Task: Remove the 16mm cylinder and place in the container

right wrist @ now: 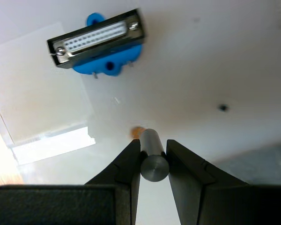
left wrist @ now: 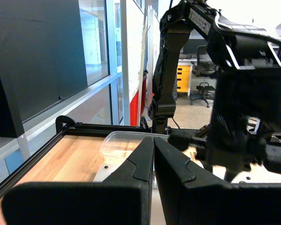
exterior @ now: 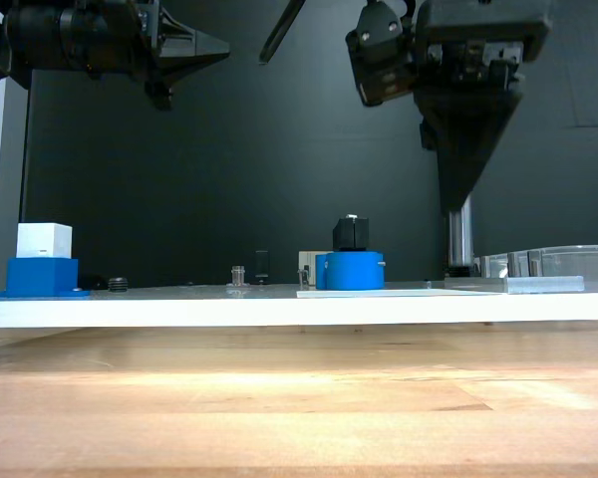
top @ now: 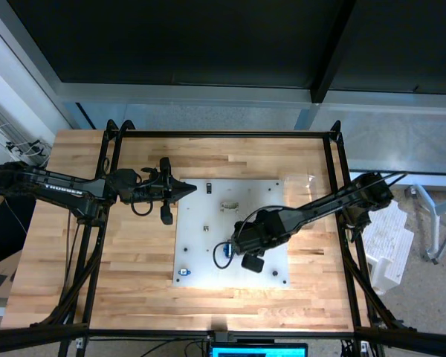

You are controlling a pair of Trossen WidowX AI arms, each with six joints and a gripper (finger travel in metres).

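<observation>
From above, my right pincer (top: 236, 245) hangs over the near half of the white board (top: 201, 238), away from its edges. My left pincer (top: 189, 189) pokes just over the board's left edge, well apart from the right one. The tub (top: 301, 182) sits by the board's far right corner, with bare board between it and my right pincer.

From low down, my right pincer points straight down and the cylinder (exterior: 460, 234) stands upright under its tip. I cannot tell if its bottom is clear of the board. A blue fitting (exterior: 354, 269) stands apart on its left. The tub is near on its right. My left pincer is high up with lots of air under it.

My left wrist view shows that pincer clenched on nothing, with the tub beyond.

Only my right wrist view shows the grip: both fingers squeeze the cylinder. A blue plug (right wrist: 98, 44) lies well apart.
</observation>
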